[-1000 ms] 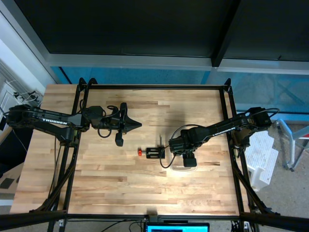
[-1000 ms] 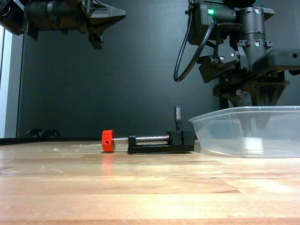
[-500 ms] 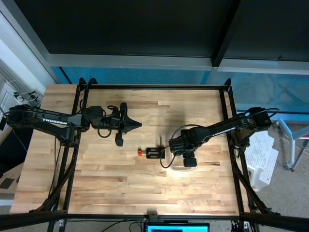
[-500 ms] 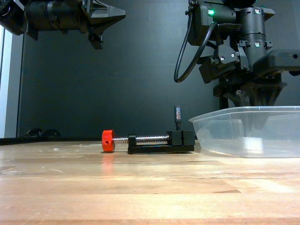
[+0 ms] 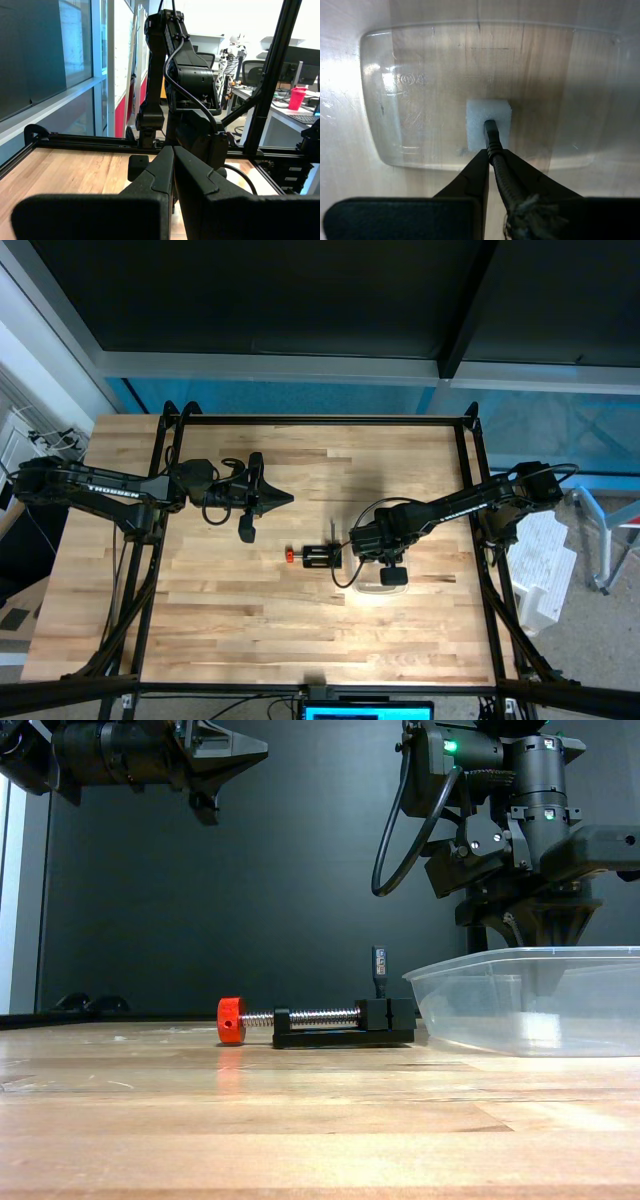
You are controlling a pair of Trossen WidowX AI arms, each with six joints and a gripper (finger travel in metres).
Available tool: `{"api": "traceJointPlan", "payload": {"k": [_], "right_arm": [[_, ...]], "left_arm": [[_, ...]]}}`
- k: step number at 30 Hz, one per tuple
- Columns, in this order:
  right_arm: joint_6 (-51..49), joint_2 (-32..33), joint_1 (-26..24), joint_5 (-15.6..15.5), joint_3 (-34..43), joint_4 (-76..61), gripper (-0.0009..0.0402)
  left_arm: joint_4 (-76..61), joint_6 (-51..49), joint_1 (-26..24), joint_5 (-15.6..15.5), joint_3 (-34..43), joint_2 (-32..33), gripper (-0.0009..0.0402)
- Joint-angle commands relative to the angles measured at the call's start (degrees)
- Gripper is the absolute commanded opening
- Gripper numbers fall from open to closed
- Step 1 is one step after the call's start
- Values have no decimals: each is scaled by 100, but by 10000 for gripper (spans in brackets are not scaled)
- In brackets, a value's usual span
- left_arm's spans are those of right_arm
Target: Pick the usb-c connector and install on the hub
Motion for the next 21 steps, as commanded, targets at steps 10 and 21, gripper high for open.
{"api": "traceJointPlan", "payload": {"k": [10, 21], "right_arm": [[0, -2, 4, -2, 2, -28, 0], [-9, -2, 4, -74, 2, -37, 0]], "left_arm": [[2, 0, 2, 0, 0, 0, 0], [2, 0, 2, 0, 0, 0, 0]]}}
